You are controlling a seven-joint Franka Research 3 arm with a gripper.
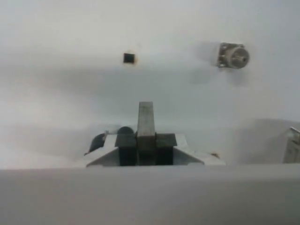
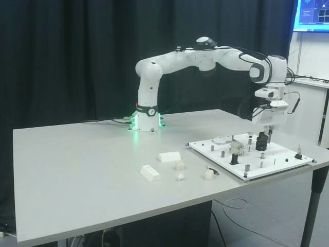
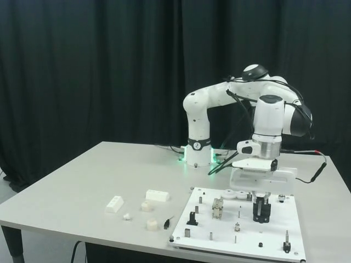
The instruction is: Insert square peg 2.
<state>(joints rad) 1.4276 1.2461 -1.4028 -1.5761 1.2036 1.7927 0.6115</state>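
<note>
Tool [image 1: 146, 152] sits closest in the wrist view, fingers clamped on square peg 2 [image 1: 146, 119], which stands out beyond the fingertips. Peg held over white board [image 1: 70, 93], apart from its surface, short of black square hole [image 1: 130, 58]; round metal fitting [image 1: 233, 56] off to one side. Board [image 3: 219, 233] lies at the desk [image 3: 82, 186] front corner, beneath white arm [image 3: 219, 93]

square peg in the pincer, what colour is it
Grey, clearest in the wrist view: the square peg sticks out between the black pincer fingers.
</note>
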